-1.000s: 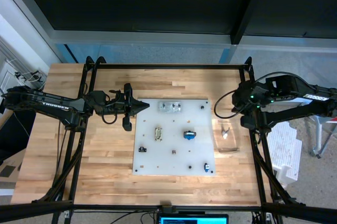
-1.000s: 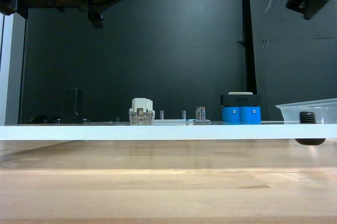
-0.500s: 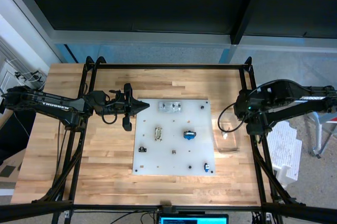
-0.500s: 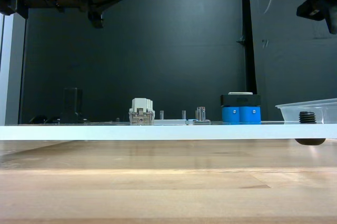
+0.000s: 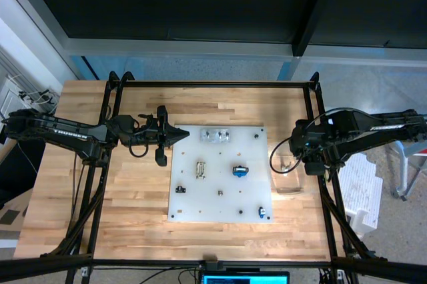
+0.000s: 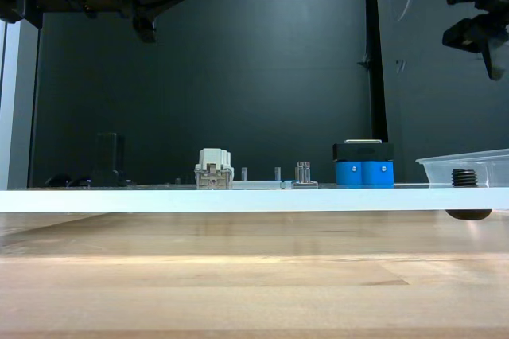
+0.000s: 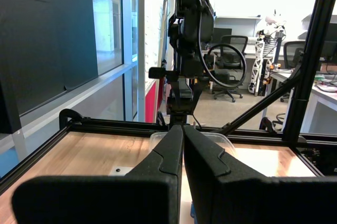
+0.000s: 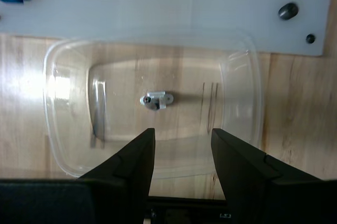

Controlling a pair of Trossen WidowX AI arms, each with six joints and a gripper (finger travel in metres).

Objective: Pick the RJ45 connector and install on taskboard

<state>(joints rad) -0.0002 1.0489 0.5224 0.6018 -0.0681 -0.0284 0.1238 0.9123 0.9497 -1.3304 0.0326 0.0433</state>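
Observation:
The RJ45 connector (image 8: 155,100), a tiny pale plug, lies on the floor of a clear plastic tray (image 8: 52,103) just right of the white taskboard (image 5: 220,187). My right gripper (image 8: 181,150) hangs open above the tray (image 5: 288,189), pointing down, with the plug just beyond its fingertips and nothing between them. In the high view the right gripper (image 5: 300,157) covers the tray's far end. My left gripper (image 5: 183,135) is shut and empty, held high over the board's left edge. It also shows in the left wrist view (image 7: 182,134).
The board carries a blue block (image 5: 239,171), a beige socket (image 5: 200,169), a silvery fitting (image 5: 215,136) and a small blue piece (image 5: 262,214). A black frame (image 5: 107,164) rings the table. A screen (image 5: 245,277) sits at the near edge.
The right arm has swung in toward the tray and come lower, so it now hangs over the tray. The left arm has not moved.

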